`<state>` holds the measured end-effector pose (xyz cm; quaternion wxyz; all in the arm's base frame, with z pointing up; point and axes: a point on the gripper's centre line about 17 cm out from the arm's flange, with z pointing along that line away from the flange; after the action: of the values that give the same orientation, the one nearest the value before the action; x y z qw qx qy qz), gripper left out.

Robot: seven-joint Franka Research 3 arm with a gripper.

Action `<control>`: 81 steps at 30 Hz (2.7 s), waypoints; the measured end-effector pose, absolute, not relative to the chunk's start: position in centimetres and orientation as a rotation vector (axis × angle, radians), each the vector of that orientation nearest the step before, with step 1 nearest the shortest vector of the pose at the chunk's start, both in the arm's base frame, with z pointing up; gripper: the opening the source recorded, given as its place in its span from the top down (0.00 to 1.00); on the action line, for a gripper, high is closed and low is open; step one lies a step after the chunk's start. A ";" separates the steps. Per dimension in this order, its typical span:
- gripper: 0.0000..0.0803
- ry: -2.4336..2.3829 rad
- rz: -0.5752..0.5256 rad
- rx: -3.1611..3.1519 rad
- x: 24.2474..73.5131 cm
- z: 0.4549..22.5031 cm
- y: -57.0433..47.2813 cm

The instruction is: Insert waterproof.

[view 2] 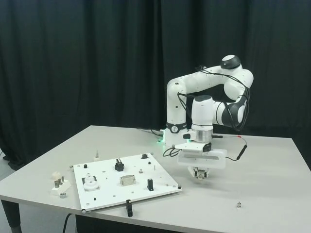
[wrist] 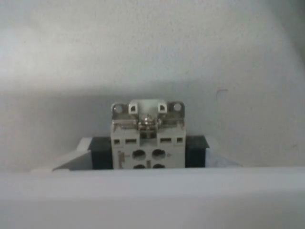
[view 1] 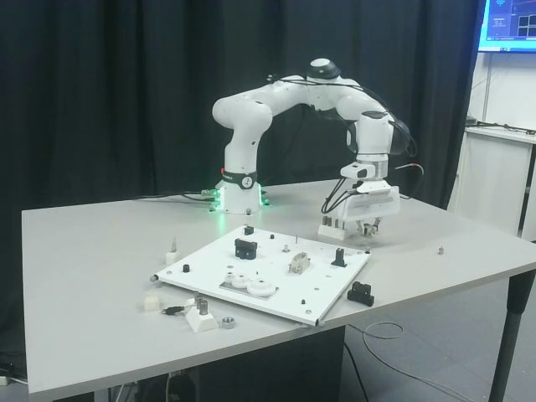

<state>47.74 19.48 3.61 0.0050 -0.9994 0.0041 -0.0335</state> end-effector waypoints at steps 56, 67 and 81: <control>0.61 0.452 -0.208 -3.132 51.2 8.8 17.7; 0.61 0.806 -0.293 -3.151 53.8 12.1 10.9; 0.61 1.115 -0.332 -3.108 56.5 13.8 0.2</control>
<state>56.52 0.22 13.79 -0.0884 -0.9329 0.3346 -0.0996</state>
